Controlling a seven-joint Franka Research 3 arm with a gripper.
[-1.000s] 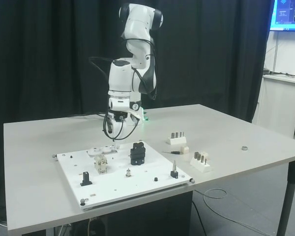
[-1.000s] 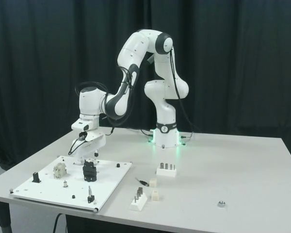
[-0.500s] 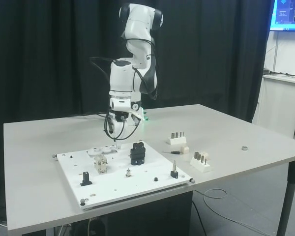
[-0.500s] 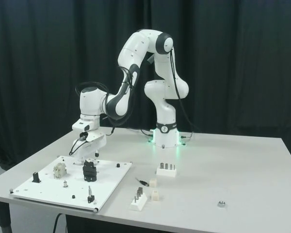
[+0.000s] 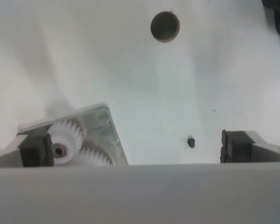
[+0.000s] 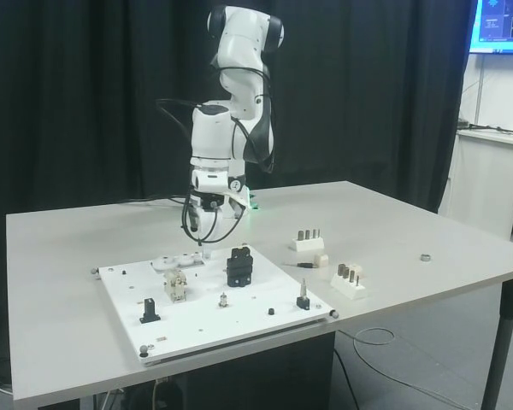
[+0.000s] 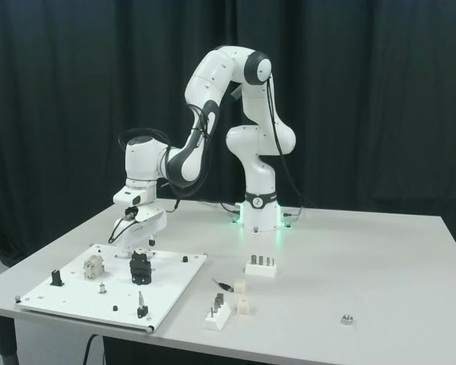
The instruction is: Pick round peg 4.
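tool (image 5: 136,147) hangs just above the white board (image 6: 239,320) on the counter (image 6: 60,256), fingers spread wide, gripping nothing. between the fingertips: a small black peg (image 5: 191,142) standing in the board, near one finger (image 5: 234,146). white gears (image 5: 67,142) on a grey plate sit by the other finger. black block (image 6: 239,266) close by.

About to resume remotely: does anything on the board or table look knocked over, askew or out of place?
Nothing stands out. The white board lies flat on the grey table, its fixtures upright. Both white peg holders stand upright beside it, pegs seated. The gripper hangs open over the board near the white gears, holding nothing.
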